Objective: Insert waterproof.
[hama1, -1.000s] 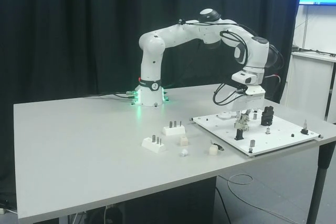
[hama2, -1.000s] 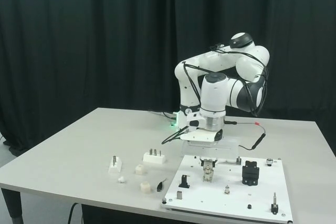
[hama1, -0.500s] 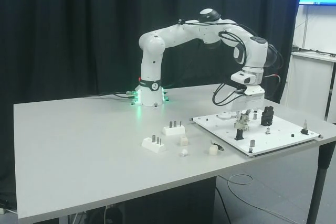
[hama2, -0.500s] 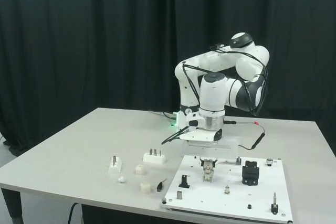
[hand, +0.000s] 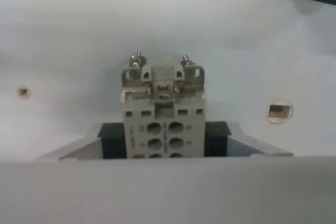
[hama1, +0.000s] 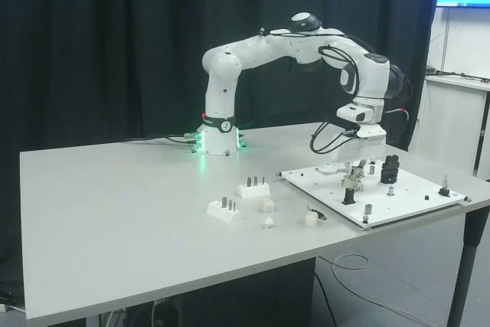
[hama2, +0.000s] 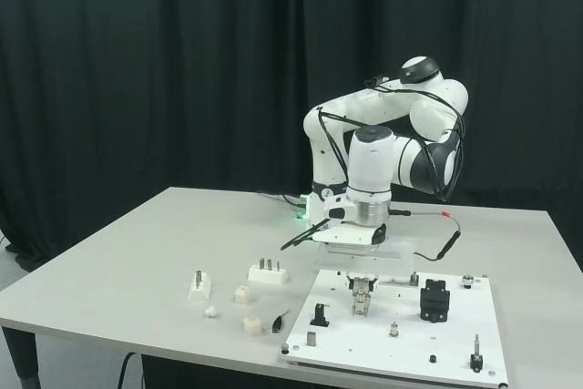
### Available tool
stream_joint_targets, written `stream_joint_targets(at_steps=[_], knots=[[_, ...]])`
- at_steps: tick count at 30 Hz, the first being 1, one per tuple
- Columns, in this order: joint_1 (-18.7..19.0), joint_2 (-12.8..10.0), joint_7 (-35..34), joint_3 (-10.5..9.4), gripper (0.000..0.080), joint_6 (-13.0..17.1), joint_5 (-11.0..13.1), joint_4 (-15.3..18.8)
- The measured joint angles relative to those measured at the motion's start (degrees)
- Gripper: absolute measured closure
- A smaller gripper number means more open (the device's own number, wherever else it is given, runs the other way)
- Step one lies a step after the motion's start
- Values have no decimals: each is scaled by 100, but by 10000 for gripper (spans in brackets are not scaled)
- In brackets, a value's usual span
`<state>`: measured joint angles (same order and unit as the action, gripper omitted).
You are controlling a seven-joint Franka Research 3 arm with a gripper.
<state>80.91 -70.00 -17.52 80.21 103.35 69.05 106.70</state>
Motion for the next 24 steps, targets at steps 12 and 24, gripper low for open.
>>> stream_joint_targets(at_steps=[12,24], knots=[[43,0,0,3,493,53,-1,40],[63,0,-20,5,493,73,-1,59]])
